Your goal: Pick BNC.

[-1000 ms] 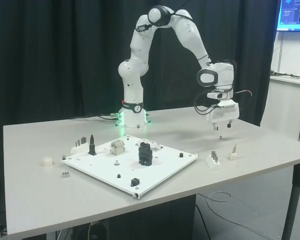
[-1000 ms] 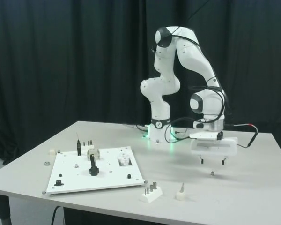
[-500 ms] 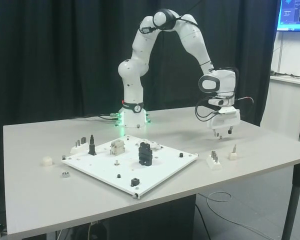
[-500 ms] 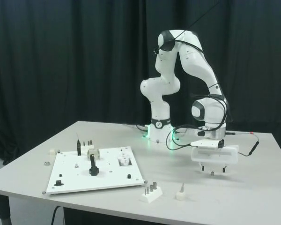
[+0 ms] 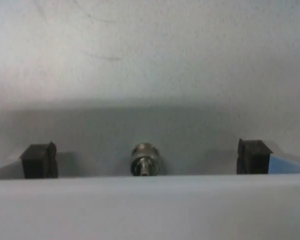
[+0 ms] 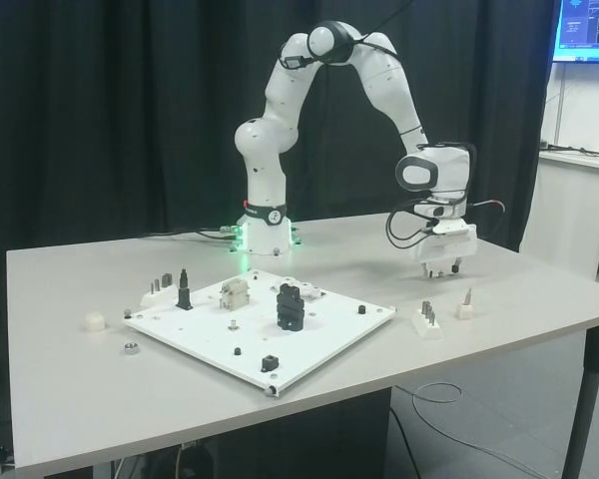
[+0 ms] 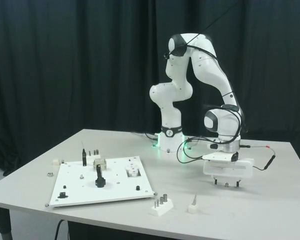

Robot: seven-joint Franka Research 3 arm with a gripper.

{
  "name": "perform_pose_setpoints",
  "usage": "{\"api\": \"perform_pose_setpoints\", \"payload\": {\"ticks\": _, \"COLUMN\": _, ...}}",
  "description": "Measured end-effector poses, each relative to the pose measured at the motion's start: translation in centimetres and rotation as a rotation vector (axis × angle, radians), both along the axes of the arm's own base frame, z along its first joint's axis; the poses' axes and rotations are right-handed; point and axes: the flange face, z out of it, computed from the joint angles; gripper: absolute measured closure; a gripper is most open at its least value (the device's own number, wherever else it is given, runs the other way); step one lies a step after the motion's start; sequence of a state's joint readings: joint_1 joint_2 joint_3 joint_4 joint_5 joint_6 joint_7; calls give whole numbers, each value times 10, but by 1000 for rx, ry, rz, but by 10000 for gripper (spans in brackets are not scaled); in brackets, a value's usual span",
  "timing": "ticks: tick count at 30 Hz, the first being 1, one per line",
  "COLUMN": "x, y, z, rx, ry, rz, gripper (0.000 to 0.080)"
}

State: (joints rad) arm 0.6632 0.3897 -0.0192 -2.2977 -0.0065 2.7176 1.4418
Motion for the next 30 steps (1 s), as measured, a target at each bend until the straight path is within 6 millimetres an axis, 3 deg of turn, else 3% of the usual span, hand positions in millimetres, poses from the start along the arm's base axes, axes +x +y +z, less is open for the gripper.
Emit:
{"api": "perform_pose_setpoints", "payload": {"ticks": 16, "x": -3, "y": 0, "z": -8, "rx": 11, "ry": 29, "rz": -11, "gripper": 3}}
{"api": "perform_pose_setpoints", "payload": {"ticks": 17, "x": -3, "y": 0, "z": -9, "rx": 11, "ry": 29, "rz": -11, "gripper": 144}}
{"api": "perform_pose_setpoints", "payload": {"ticks": 21, "x": -3, "y": 0, "z": -9, "rx": 10, "ry": 30, "rz": -10, "gripper": 144}}
{"api": "perform_pose_setpoints", "payload": {"ticks": 22, "x": -3, "y": 0, "z": -9, "rx": 10, "ry": 30, "rz": -10, "gripper": 292}}
{"api": "perform_pose_setpoints", "payload": {"ticks": 30, "x": -4, "y": 1, "z": -9, "rx": 10, "ry": 32, "rz": -7, "gripper": 292}}
